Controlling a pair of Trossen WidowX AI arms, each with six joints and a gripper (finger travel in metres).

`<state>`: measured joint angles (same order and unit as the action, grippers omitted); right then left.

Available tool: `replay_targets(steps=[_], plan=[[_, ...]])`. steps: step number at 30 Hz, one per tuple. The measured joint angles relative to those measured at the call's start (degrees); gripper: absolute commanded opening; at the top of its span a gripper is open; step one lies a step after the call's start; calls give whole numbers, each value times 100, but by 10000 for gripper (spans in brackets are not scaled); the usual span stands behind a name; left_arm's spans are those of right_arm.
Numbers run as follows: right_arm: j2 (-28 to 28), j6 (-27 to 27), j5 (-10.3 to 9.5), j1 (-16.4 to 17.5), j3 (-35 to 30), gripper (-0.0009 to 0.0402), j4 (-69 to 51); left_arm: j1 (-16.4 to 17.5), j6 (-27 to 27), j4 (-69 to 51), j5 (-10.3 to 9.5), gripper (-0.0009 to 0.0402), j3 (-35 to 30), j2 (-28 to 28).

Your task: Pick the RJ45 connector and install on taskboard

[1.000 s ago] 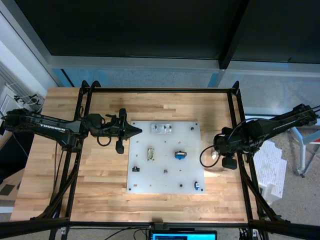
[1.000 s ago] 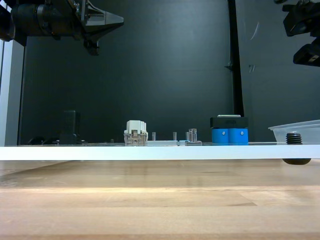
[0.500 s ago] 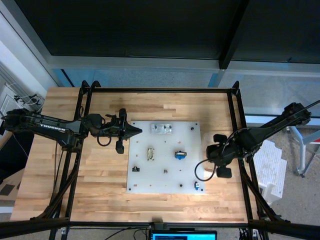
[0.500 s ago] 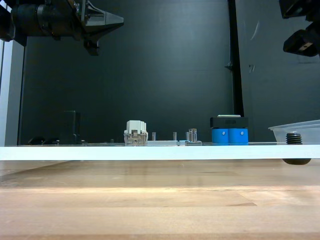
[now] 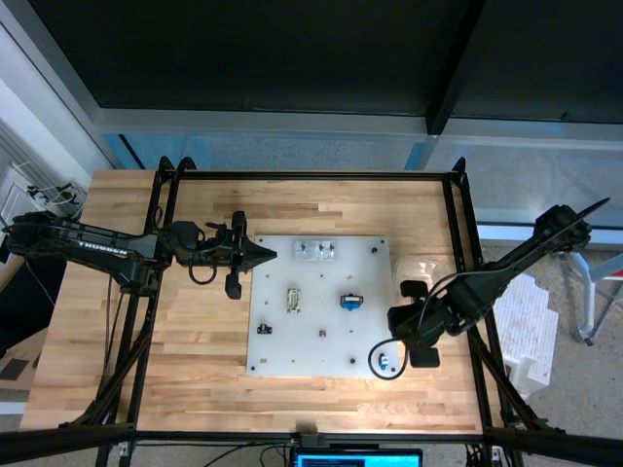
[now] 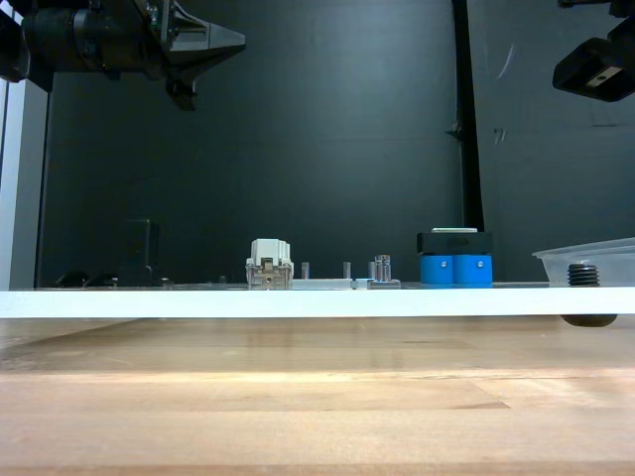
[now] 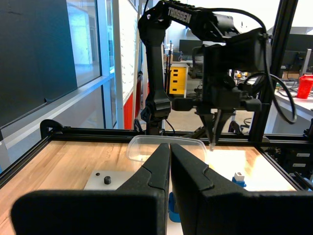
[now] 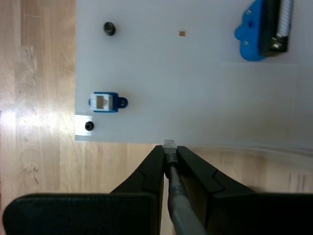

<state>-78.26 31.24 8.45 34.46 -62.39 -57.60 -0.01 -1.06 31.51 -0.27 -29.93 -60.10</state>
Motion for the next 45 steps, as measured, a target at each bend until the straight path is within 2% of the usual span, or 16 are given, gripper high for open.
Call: replay_targets(steps=[3,15,23,45], plan=[[-203,103,103,131,-103,0,31,0,-2,0,0,0,-2,0],[-726,428,105,389,-208,0,612,0,0,0,-2,0,0,0],[-1040,442,103,463,-415,0,662,0,0,0,-2,0,0,0],[-1158,538,105,575,-332,0,896,0,0,2,-2,0,-2,0]])
